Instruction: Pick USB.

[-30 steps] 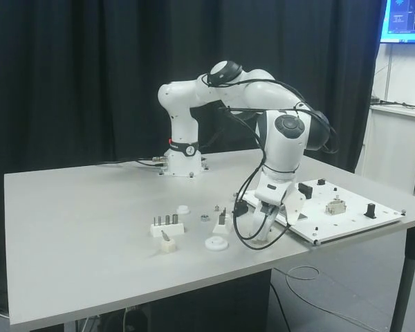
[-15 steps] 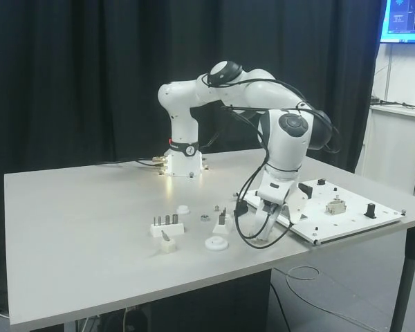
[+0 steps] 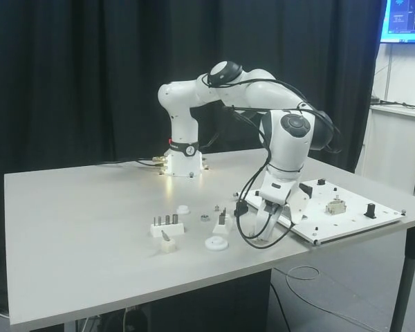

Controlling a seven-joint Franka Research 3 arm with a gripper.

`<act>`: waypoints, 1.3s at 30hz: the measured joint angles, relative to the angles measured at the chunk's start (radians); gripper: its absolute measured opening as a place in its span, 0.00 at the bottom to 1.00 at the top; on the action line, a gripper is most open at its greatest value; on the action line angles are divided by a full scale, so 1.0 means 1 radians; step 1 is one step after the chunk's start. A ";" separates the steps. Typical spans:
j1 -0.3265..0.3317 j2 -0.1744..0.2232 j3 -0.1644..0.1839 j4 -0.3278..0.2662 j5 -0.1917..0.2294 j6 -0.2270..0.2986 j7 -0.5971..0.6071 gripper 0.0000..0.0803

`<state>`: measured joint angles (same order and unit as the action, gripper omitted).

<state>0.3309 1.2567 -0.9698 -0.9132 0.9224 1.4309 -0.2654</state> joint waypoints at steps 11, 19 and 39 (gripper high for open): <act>0.000 -0.025 0.009 0.014 -0.044 -0.019 0.026 0.07; -0.003 -0.054 0.009 0.028 -0.077 -0.035 0.070 0.07; -0.007 -0.116 0.009 0.037 -0.116 -0.043 0.204 0.07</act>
<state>0.3237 1.1411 -0.9609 -0.8760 0.8064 1.3883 -0.0612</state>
